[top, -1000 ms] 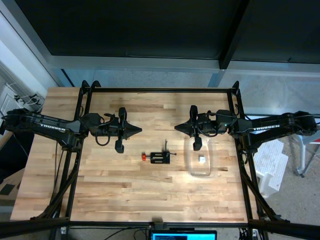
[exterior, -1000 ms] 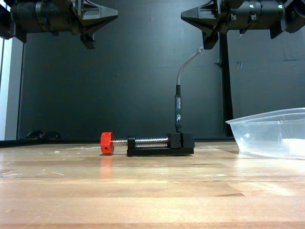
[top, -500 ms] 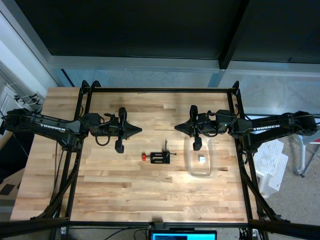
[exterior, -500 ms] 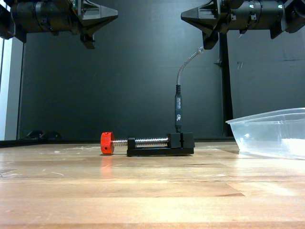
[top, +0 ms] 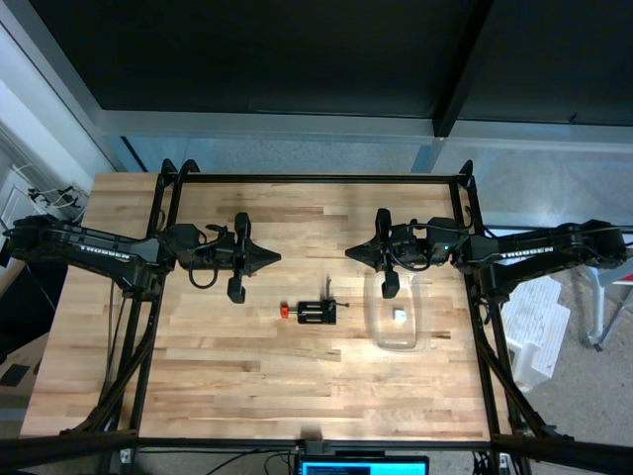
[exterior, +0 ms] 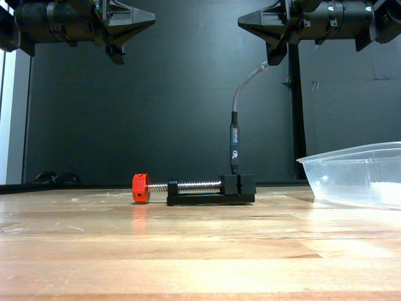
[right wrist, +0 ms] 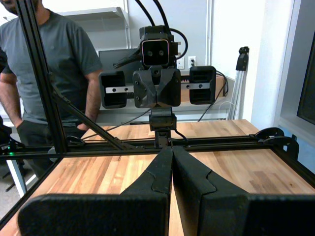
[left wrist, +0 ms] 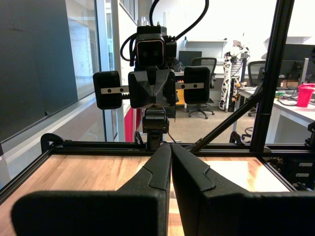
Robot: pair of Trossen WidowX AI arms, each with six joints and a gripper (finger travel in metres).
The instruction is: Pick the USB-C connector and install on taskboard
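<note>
The taskboard (top: 315, 313), a small black block with a red-orange knob (exterior: 141, 188), lies mid-table. The USB-C connector (exterior: 234, 141) stands upright on the end of the block away from the knob, its lower tip meeting the block (exterior: 210, 189) and a braided cable curving up from it. My left gripper (top: 277, 257) hovers high, up and left of the block, shut and holding nothing; the left wrist view shows its fingers (left wrist: 160, 167) pressed together. My right gripper (top: 348, 253) hovers high, up and right of the block, also shut and holding nothing (right wrist: 172, 150).
A clear plastic tray (top: 398, 345) sits right of the block with a small white square piece (top: 399, 315) inside. Its wall (exterior: 351, 175) shows at the low view's right. A black frame (top: 316, 179) runs round the table. A person stands beyond the table in the right wrist view.
</note>
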